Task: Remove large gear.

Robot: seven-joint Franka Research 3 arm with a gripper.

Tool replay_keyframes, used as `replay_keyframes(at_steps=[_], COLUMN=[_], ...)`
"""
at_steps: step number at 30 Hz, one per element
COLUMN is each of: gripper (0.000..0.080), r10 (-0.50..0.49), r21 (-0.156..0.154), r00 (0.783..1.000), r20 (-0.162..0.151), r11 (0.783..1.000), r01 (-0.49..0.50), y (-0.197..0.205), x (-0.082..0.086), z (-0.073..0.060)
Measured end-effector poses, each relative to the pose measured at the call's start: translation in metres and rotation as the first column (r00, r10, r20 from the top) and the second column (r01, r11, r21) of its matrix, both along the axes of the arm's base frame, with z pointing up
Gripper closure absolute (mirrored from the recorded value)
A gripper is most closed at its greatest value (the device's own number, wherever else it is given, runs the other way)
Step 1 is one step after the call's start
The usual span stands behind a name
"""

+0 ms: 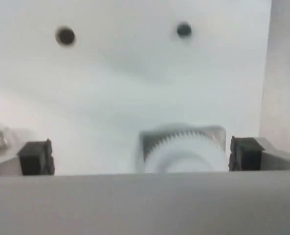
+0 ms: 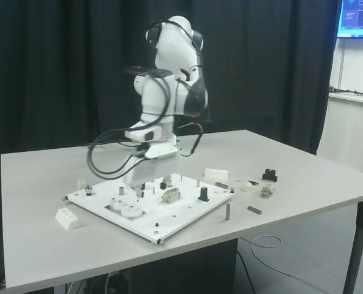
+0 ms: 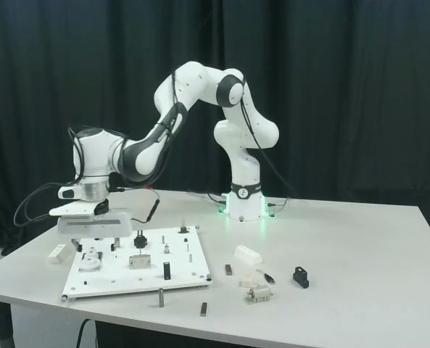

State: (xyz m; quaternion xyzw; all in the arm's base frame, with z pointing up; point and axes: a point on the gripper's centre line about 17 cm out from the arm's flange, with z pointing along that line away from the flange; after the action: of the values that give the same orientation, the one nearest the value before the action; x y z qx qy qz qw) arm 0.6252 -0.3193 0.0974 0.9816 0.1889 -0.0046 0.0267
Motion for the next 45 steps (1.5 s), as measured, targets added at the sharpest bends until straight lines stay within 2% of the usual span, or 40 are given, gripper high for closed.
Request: replay_keyframes(at_steps=[6, 14, 28, 45], gripper=[0.0003, 0.0003, 0.0003, 0.0003], r10=[-0.003, -0.015, -0.046, -0.052], r21=[0.038, 0.064, 0.068, 0.064], r00=[1.000, 1.000, 0.998, 0.998], r20=[0.008, 0.028, 0.032, 0.021], r11=[0.999, 0.998, 0.997, 0.997], r01=[0.003, 0.013, 0.044, 0.050], y=[-0.016, -0.028, -0.036, -0.041], x=[-0.014, -0.022, -0.026, -0.031], z=[-0.011, -0.026, -0.045, -0.050])
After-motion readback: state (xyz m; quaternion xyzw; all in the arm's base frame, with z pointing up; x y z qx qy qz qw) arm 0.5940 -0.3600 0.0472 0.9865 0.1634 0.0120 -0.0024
